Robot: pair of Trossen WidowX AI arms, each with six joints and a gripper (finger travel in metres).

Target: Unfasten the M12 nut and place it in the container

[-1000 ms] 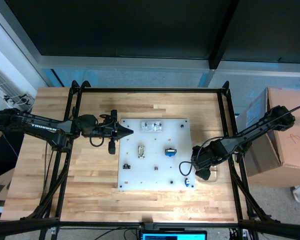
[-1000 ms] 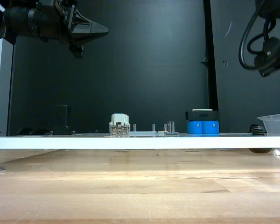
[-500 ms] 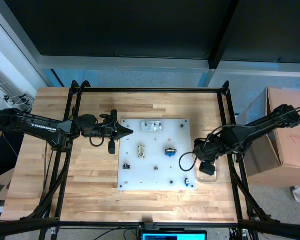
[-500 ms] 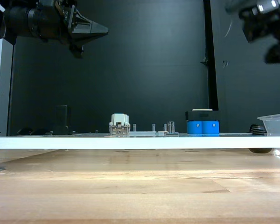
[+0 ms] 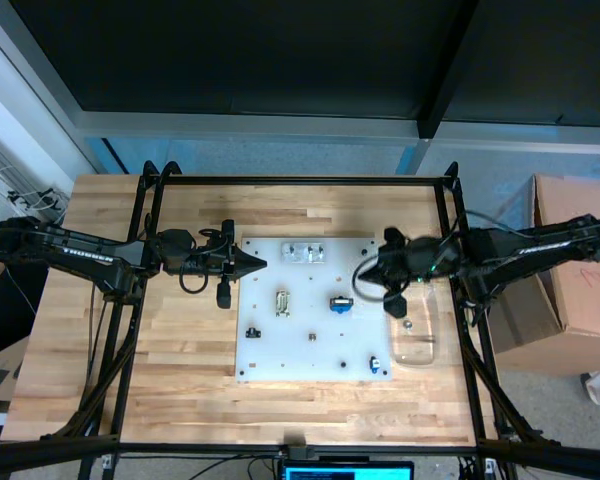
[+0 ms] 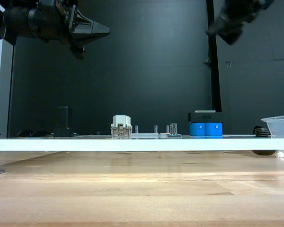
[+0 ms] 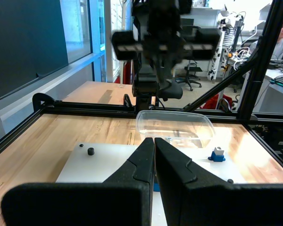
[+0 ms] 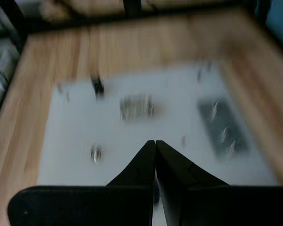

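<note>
- From my station, the left gripper (image 7: 154, 141) hangs above the table (image 5: 180, 400) just off the left edge of the white board (image 5: 280, 345), toward its far corner, with its fingers pressed together on nothing.
- The right gripper (image 8: 154, 141) is up high over the board's right edge, in the far half. Its wrist view shows the fingers closed tip to tip with nothing between them.
- In the low view, the stud (image 6: 260, 132) at the board's near right edge shows bare black ribs.
- In the high view I see the M12 nut (image 5: 408, 323) as a small silver speck lying free inside the clear container (image 5: 430, 350). The container rests on the table just beside the board's right edge.
</note>
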